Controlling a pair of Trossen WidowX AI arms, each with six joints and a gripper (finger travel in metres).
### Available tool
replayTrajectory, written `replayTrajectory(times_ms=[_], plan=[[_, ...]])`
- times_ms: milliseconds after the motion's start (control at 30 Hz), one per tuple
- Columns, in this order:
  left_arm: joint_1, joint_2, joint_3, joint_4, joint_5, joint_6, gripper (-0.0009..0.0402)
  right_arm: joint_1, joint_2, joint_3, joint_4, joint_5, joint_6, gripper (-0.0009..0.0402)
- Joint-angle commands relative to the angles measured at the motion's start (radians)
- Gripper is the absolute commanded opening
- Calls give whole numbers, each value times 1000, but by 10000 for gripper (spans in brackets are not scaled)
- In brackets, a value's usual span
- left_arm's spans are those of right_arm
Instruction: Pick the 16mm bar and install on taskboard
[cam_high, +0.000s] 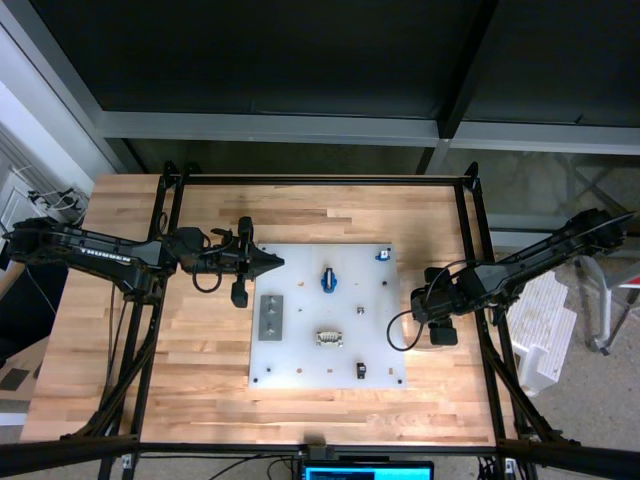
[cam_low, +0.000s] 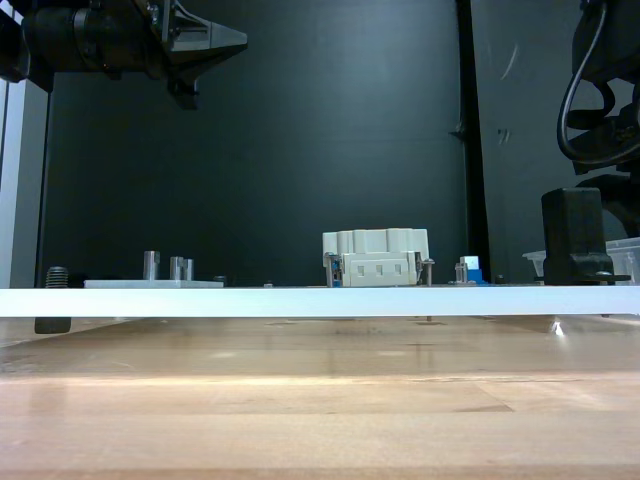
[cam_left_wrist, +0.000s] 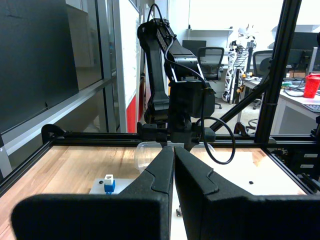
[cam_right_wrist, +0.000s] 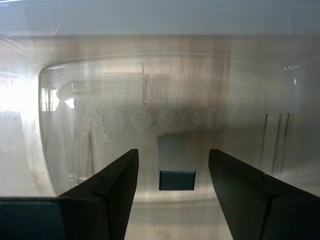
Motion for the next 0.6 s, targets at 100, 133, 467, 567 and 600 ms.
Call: replayTrajectory(times_ms=[100, 133, 467, 567, 600], plan=[[0, 0, 0, 0, 0, 0, 0, 0, -1, 0, 0, 0, 0, 155], [0, 0, 0, 0, 0, 0, 0, 0, -1, 0, 0, 0, -1, 148], [0, 0, 0, 0, 0, 0, 0, 0, -1, 0, 0, 0, -1, 78], [0, 0, 0, 0, 0, 0, 0, 0, -1, 0, 0, 0, -1, 55], [0, 0, 0, 0, 0, 0, 0, 0, -1, 0, 0, 0, 0, 47]])
